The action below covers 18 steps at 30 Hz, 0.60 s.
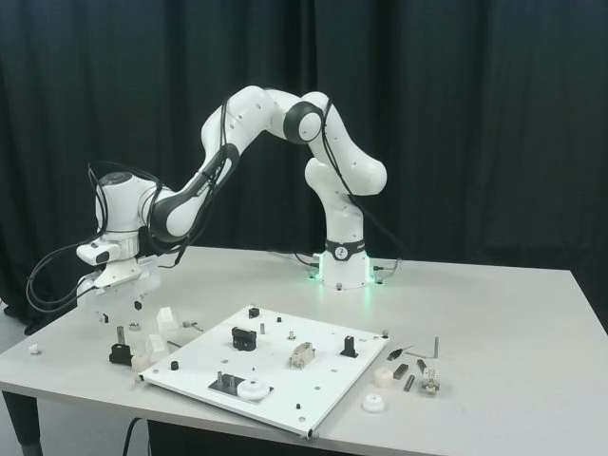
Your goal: Remove large gear.
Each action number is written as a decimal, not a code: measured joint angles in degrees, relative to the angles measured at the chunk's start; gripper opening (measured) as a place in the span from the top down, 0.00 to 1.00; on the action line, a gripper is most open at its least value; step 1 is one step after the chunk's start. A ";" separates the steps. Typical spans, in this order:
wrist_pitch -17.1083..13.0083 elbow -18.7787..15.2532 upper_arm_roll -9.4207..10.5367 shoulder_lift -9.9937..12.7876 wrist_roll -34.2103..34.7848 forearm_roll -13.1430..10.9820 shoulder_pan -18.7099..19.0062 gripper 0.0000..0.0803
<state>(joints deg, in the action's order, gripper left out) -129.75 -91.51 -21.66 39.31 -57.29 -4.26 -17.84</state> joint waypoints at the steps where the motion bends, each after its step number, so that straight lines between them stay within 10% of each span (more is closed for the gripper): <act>1: 0.00 0.00 0.00 -0.04 0.00 0.00 0.03 0.00; 18: 2.26 -0.01 -0.17 -1.25 0.24 -0.17 1.07 0.00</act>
